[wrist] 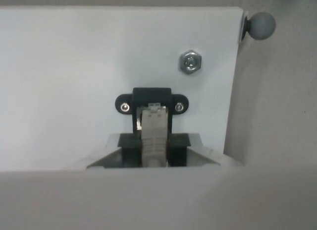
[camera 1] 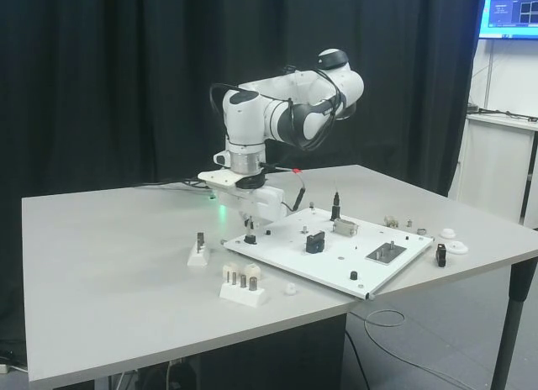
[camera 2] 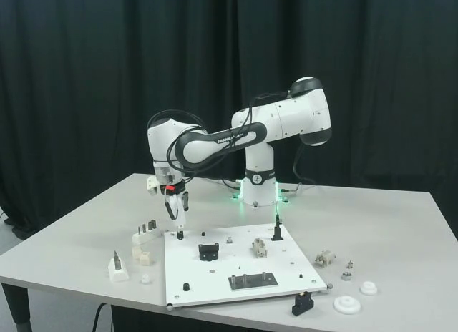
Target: Insert Ethernet.
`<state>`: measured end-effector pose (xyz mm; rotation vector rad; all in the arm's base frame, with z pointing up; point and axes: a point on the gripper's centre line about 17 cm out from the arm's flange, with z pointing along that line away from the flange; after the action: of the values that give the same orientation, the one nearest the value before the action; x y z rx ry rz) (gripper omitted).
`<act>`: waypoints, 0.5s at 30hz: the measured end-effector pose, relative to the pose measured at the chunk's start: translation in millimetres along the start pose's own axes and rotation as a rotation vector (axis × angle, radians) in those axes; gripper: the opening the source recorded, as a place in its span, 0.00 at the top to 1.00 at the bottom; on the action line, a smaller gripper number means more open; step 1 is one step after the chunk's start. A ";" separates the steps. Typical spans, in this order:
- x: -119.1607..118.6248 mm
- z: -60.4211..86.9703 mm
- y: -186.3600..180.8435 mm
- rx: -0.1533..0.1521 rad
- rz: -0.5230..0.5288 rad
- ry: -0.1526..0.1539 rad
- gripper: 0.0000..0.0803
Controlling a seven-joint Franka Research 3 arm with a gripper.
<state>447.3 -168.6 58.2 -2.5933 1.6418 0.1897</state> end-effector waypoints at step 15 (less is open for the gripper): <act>0.0 -0.2 0.1 0.000 -0.011 0.000 0.88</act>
<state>447.2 -168.6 58.4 -2.6017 1.6278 0.1891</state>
